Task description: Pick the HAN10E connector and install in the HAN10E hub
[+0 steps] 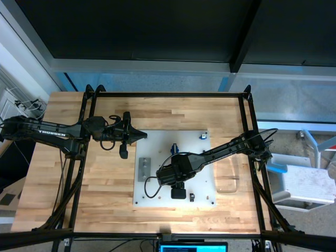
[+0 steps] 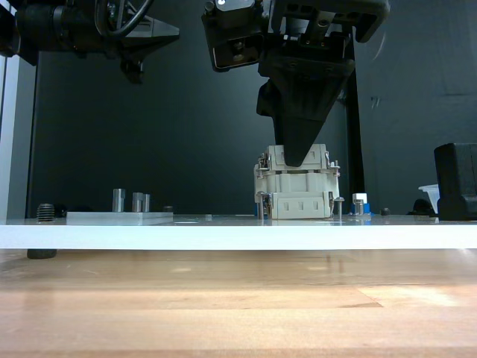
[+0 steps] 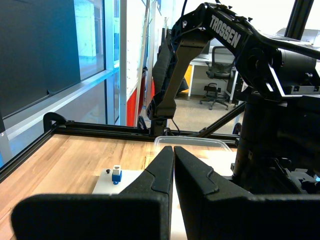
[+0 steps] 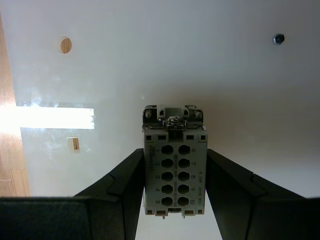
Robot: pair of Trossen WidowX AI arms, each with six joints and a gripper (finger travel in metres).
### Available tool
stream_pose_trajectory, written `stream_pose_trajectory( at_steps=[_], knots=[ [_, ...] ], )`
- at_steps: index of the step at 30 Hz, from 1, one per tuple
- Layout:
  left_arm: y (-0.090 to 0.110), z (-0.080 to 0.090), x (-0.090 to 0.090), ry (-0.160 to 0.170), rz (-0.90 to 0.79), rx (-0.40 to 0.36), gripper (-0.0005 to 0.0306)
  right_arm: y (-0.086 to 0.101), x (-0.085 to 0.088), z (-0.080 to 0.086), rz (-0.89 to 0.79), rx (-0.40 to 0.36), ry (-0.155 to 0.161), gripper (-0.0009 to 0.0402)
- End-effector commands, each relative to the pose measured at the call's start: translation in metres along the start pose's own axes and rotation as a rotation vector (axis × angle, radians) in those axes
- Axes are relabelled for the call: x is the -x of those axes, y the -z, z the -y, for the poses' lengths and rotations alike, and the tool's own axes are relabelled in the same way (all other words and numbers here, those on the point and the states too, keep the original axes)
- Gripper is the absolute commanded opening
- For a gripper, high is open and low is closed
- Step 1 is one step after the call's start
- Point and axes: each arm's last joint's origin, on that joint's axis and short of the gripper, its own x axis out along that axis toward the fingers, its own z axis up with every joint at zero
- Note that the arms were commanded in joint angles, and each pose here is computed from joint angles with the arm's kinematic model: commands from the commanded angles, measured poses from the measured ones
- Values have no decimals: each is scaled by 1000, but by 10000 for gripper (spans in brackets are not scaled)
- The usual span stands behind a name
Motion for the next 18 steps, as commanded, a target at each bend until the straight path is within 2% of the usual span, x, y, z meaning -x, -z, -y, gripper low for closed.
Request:
stream_pose_trajectory(
  at_steps=[1,4,11,18],
  knots=[
    [0,0,0,0,0,0,0,0,4,0,6,12,-11,119],
    [0,0,0,0,0,0,0,1,9,-1,7,17,-48,168],
    [0,0,0,0,0,0,0,2,21,0,31,10,-55,270],
    [0,0,0,0,0,0,0,5,38,1,72,3,-48,329]
  ],
)
